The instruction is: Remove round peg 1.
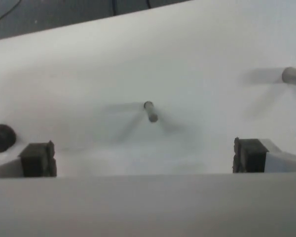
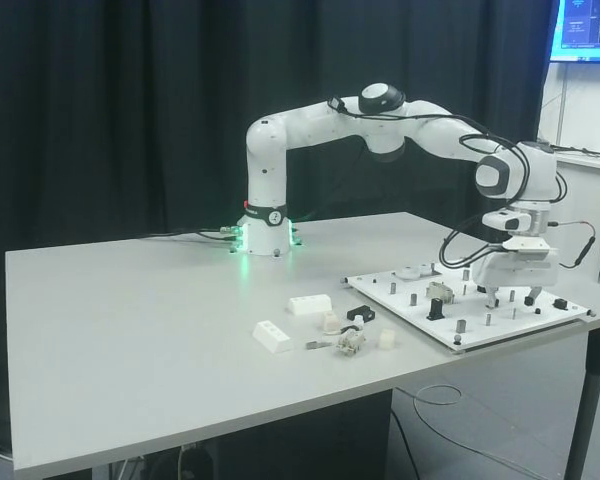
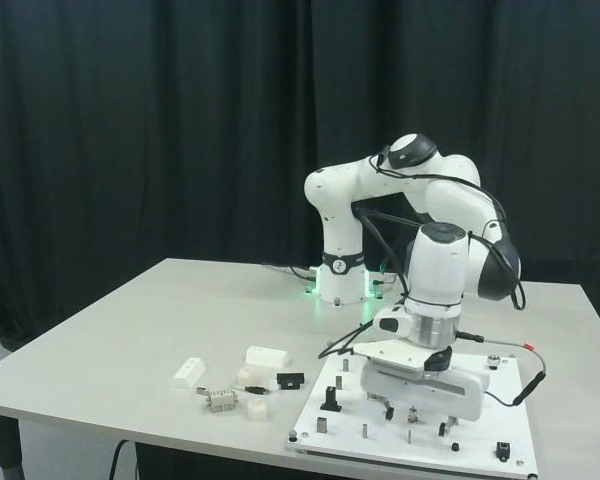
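A white Franka arm reaches out from its base near the far edge of the grey table (image 2: 130,320) and holds its gripper (image 1: 143,157) low over a white assembly board (image 2: 520,325) that sits at the table's near corner, farthest from the base along that side. In the wrist view the two black finger pads (image 1: 38,159) stand wide apart, open and holding nothing, with white board surface showing between them. The round peg (image 1: 150,111), a short grey pin, stands upright in the board, its long axis rising out of the surface toward the camera; it sits roughly midway between the two pads across their gap but ahead of them, not yet between the fingertips. That offset appears to be the point on which the next move turns: the gripper would likely need to shift forward over the pin and then descend so that the pads bracket it from either side before closing. A second grey peg (image 1: 293,76) stands well apart toward the board's side, and a black round part (image 1: 2,137) lies just beside one pad, close enough that a careless descent might brush it. Both room views show further small pegs and fixtures on the board, and loose white blocks (image 2: 310,303) and connectors (image 2: 352,342) lying on the table beside the board's edge.
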